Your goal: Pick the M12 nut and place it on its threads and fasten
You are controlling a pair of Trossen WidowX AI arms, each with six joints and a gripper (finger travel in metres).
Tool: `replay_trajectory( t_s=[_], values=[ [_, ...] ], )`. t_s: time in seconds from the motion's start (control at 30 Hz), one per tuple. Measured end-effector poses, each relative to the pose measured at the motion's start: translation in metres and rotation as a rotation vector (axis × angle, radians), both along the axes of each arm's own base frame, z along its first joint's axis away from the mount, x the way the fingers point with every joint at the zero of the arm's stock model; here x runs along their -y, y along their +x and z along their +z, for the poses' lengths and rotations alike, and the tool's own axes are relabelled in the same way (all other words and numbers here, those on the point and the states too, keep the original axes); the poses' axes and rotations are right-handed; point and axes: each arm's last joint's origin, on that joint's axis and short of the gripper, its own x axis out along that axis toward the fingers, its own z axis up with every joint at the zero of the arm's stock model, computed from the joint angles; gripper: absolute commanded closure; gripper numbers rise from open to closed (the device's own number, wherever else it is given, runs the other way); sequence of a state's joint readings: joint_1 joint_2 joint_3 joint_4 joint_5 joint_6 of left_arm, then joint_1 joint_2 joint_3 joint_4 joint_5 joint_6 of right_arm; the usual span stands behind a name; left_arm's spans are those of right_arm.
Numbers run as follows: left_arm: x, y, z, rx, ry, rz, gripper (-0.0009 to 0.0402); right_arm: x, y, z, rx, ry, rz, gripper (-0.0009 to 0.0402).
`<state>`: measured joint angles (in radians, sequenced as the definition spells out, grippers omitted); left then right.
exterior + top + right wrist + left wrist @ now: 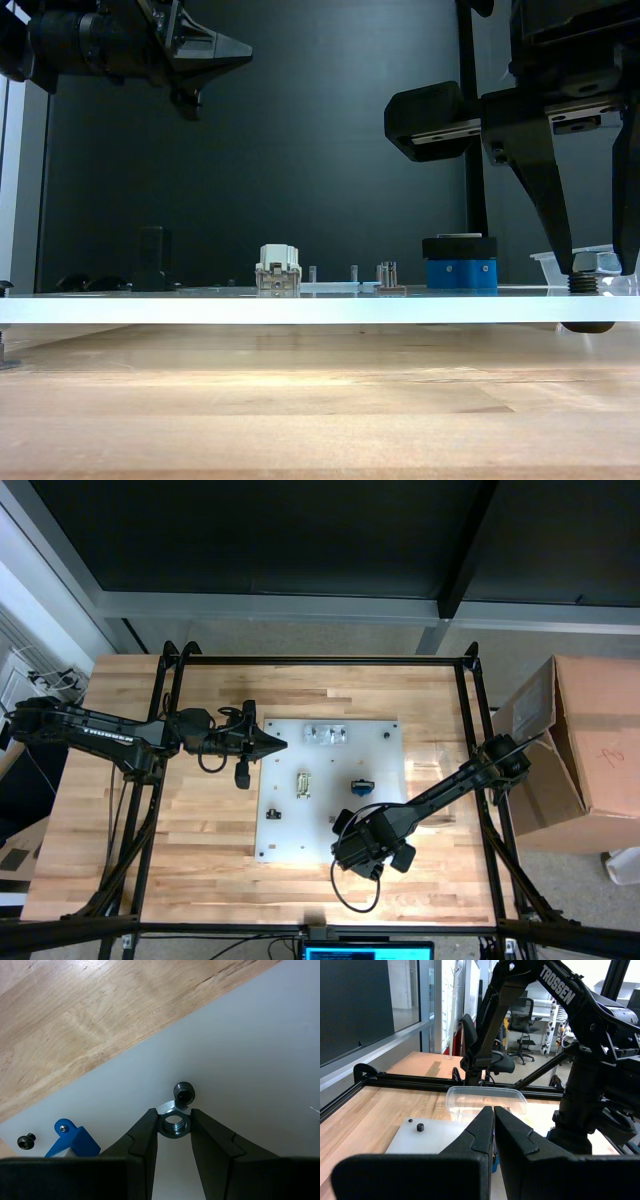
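— So where is the M12 nut (pixel 173 1125) sitting right now?

— It is hanging in the right gripper (pixel 173 1116), whose two fingers are pinching it from either side. Its bore is showing open and empty in the right wrist view, so I am judging that it is not on its stud.

— And the stud (pixel 183 1093)?

— It is standing upright on the white board (pixel 290 830), just past the fingertips and a touch to one side of the nut, almost touching it. In the low view the nut is riding level with the stud's top, and bare ribs are showing beneath it.

— Are the axes lining up?

— Both are pointing roughly straight up, as far as I am able to tell. The bore is facing the wrist camera and the stud is showing its end face. The offset is looking sideways, not tilted.

— So the coming move is turning on that small shift?

— I am thinking so: the nut is needing to go forward, away from the wrist, until bore and stud are sharing one line, then down.

— And the left gripper (pixel 493 1110)?

— It is hovering high over the board's far left edge, fingers pressed together on nothing, well apart from the stud. The right arm is by far the nearer.
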<state>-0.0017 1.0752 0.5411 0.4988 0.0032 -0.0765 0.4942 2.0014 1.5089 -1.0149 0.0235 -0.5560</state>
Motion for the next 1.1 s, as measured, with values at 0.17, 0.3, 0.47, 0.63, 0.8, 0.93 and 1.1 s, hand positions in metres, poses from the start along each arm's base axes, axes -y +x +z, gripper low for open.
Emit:
replay_trajectory(
  t_s=[0.17, 0.3, 0.47, 0.63, 0.8, 0.93, 1.1],
  values=[
    [0.0000, 0.0000, 0.0000, 0.000, 0.000, 0.000, 0.0393, 0.0004, 0.0001, -0.0001, -0.001, 0.001, -0.019, 0.0381],
    [0.0000, 0.0000, -0.0001, 0.000, 0.000, 0.000, 0.0393, 0.0006, 0.0001, -0.0002, -0.002, 0.004, -0.066, 0.0381],
    [0.0000, 0.0000, -0.0001, 0.000, 0.000, 0.000, 0.0393, 0.0010, -0.0006, -0.0002, -0.009, 0.004, -0.143, 0.0381],
    [0.0000, 0.0000, 0.0000, 0.000, 0.000, 0.000, 0.0393, 0.0022, -0.0019, 0.0001, -0.020, -0.001, -0.213, 0.0381],
    [0.0000, 0.0000, 0.0000, 0.000, 0.000, 0.000, 0.0393, 0.0050, -0.0009, 0.0006, -0.022, 0.003, -0.303, 0.0381],
    [0.0000, 0.0000, -0.0001, 0.000, 0.000, 0.000, 0.0393, 0.0081, 0.0006, 0.0006, -0.023, 0.007, -0.383, 0.0381],
    [0.0000, 0.0000, -0.0001, 0.000, 0.000, 0.000, 0.0393, 0.0094, 0.0012, 0.0006, -0.023, 0.012, -0.479, 0.0381]
  ],
)
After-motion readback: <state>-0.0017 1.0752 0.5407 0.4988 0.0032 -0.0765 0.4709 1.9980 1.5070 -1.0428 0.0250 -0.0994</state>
